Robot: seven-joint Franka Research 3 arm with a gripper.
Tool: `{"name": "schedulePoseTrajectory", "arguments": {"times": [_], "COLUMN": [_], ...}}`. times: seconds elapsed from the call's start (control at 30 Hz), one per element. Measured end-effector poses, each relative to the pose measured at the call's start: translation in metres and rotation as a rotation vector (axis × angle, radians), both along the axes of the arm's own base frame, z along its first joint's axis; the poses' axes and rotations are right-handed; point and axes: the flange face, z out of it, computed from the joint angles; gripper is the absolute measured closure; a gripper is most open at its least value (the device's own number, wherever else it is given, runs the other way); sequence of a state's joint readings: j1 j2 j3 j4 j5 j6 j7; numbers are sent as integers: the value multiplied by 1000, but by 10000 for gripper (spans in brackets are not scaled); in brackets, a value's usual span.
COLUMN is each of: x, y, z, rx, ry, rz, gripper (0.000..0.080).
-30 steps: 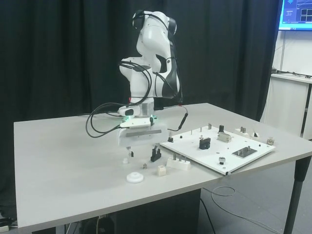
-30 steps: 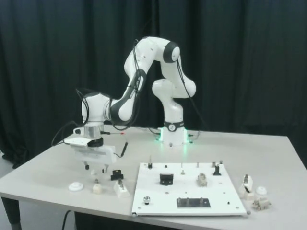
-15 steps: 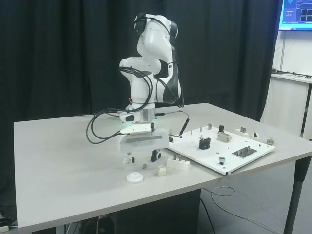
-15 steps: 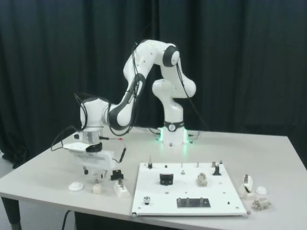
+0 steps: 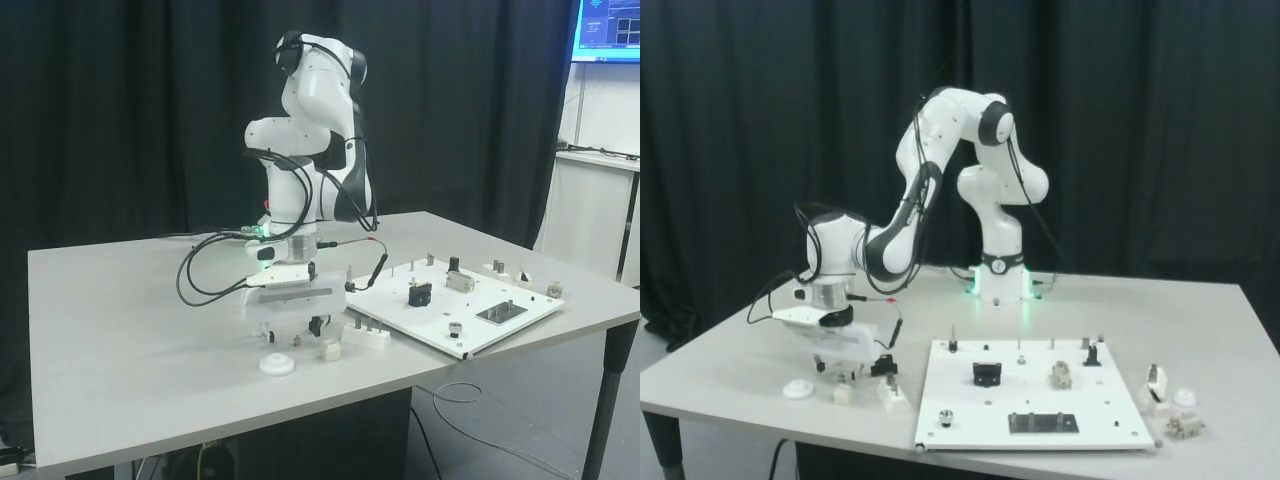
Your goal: Pick BNC.
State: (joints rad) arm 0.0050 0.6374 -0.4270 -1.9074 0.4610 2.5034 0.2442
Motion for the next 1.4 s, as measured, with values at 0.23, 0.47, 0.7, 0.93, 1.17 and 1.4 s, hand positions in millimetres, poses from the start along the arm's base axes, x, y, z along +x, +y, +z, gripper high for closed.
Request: {"name": "schedulePoseTrajectory", "arguments": {"times": [0.23, 0.47, 0.7, 0.93, 1.17, 1.4], "x": [-1, -2, -1, 1, 4, 10], "y": [0, 0, 2, 5, 8, 8], "z": [-6, -12, -15, -15, -14, -4], "rx": [-6, -10, -12, -9, -9, -11], "ry": [6, 11, 9, 7, 3, -14], "rz": [27, 36, 39, 48, 60, 67], "gripper": [3, 102, 286, 466, 466, 679]}}
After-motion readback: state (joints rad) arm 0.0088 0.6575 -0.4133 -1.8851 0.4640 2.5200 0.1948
